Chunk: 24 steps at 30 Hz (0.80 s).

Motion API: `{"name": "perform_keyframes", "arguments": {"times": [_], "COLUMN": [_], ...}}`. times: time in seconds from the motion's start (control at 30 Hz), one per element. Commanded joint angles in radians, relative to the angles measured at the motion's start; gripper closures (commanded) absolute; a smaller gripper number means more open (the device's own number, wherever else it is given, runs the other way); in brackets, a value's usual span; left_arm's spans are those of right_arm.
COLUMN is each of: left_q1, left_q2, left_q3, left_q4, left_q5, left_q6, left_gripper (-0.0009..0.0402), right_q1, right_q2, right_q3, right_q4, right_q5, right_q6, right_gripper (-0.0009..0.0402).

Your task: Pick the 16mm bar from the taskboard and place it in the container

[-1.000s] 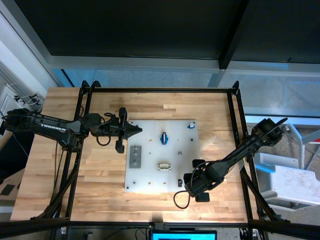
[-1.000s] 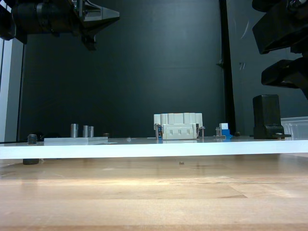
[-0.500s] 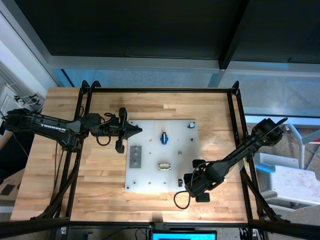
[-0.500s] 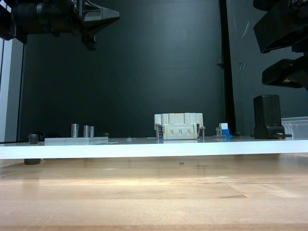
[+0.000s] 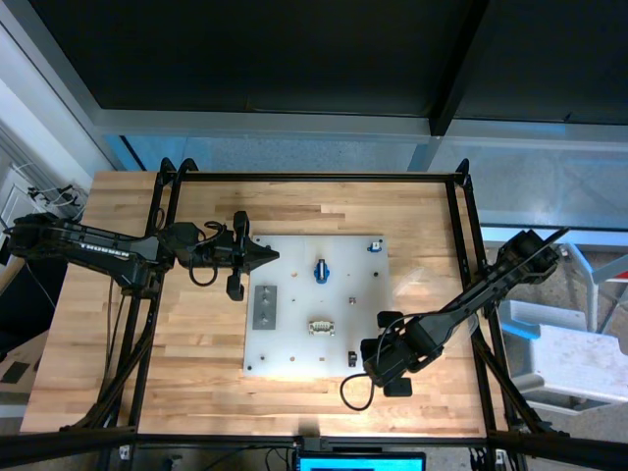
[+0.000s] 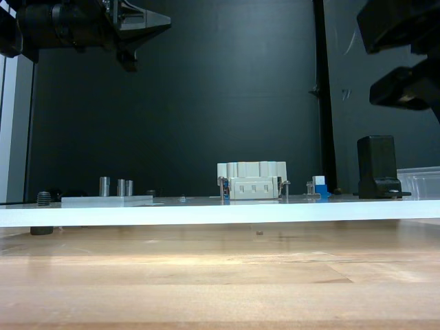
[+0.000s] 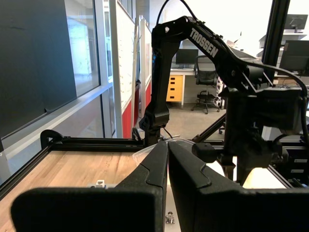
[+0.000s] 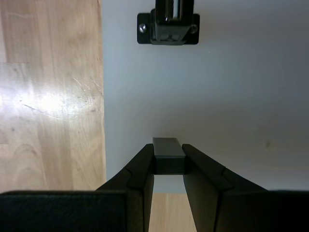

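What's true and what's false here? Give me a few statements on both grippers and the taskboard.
1. The right gripper is shut on the 16mm bar. True.
2. The left gripper is open. False: shut, hovering by the taskboard's far left corner.
3. A black fitting stands on the taskboard. True.
4. The right gripper hovers over the taskboard's far left corner. False: it is at the near right corner, by the black fitting.

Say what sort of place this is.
Probably a robotics lab: framed wooden table, taskboard, office desks beyond. Left gripper, shut, hangs over the board's far-left corner; right gripper grips the 16mm bar above its near-right corner.
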State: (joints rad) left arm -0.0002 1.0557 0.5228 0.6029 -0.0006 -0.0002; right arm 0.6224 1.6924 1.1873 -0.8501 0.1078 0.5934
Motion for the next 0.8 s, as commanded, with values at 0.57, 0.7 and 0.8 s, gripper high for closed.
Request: {"name": "perform_keyframes", "arguments": {"times": [0.57,0.7,0.8], "left_q1": [0.0,0.0,0.0], "left_q2": [0.0,0.0,0.0], "left_q3": [0.0,0.0,0.0], "left_q4": [0.0,0.0,0.0], "left_q5": [0.0,0.0,0.0], "left_q6": [0.0,0.0,0.0], "left_gripper": [0.0393,0.0393,0.0393], "right_q1": [-0.008,-0.019,-0.029], "right_q2": [-0.147,-0.196,-0.23], "right_q3": [0.003,0.003,0.003], "right_q4": [-0.086,-0.102,-0.147], "right_q5": [-0.003,0.004,0.011], "right_q6": [-0.008,-0.007,-0.006], "right_gripper": [0.0386,0.0386,0.0386]}}
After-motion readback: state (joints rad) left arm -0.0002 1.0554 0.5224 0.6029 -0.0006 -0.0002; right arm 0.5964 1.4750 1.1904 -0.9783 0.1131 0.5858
